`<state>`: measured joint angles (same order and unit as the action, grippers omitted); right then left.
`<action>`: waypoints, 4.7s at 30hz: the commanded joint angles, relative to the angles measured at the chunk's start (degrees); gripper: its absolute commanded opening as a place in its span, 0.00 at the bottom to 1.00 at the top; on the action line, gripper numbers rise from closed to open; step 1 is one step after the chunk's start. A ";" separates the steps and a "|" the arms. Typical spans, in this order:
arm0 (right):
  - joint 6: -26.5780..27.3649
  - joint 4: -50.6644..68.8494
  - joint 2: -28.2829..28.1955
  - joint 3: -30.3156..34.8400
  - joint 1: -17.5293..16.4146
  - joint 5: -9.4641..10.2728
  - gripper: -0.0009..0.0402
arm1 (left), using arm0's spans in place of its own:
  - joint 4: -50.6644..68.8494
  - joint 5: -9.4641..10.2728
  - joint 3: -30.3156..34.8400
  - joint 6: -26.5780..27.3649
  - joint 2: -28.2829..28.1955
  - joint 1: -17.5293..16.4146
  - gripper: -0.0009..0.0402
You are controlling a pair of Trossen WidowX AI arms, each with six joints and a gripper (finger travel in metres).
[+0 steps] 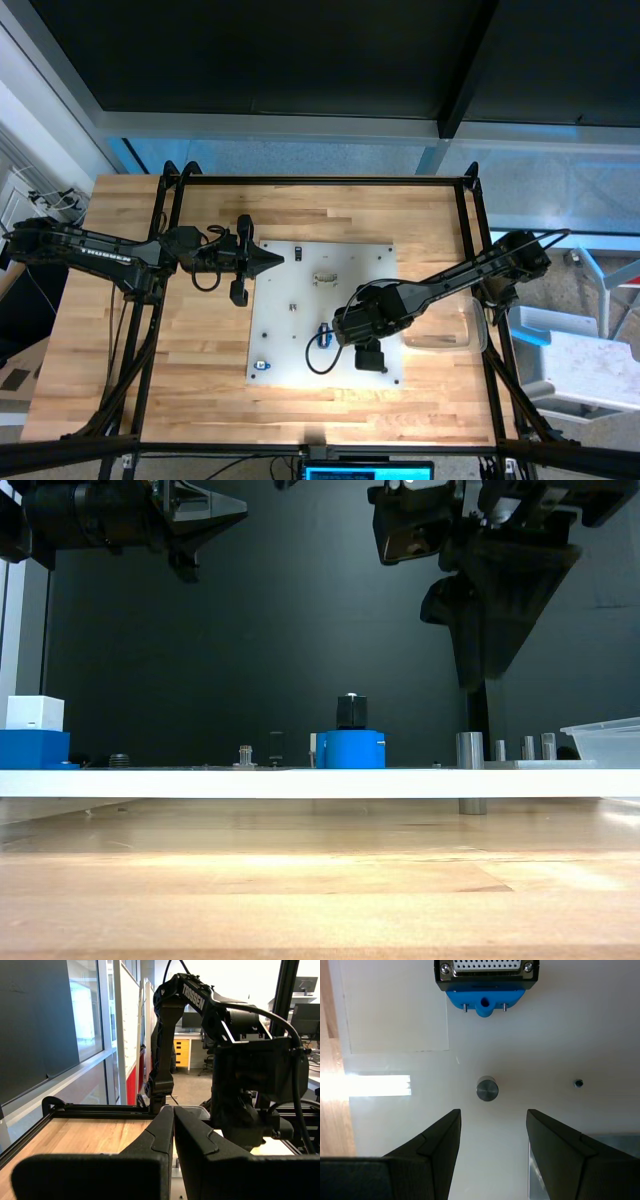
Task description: Pick the 16mm cylinder and place it in the taskboard
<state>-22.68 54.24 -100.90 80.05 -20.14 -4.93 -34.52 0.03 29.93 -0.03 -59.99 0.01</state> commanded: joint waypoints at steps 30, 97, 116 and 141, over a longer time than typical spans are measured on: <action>0.09 1.99 4.81 0.02 0.13 -0.24 0.46 | -0.02 -0.02 0.02 -0.02 -0.02 0.00 0.02; 0.22 1.75 4.81 0.02 0.11 -0.17 0.46 | -0.02 -0.02 0.02 -0.02 -0.02 0.00 0.02; 0.22 1.75 4.81 0.02 0.11 -0.17 0.46 | -0.02 -0.02 0.02 -0.02 -0.02 0.00 0.02; 0.22 1.55 4.81 0.02 0.13 -0.15 0.46 | -0.02 -0.02 0.02 -0.02 -0.02 0.00 0.02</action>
<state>-22.46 55.86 -96.09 80.05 -20.01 -5.06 -34.52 0.03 29.95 -0.03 -59.99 0.01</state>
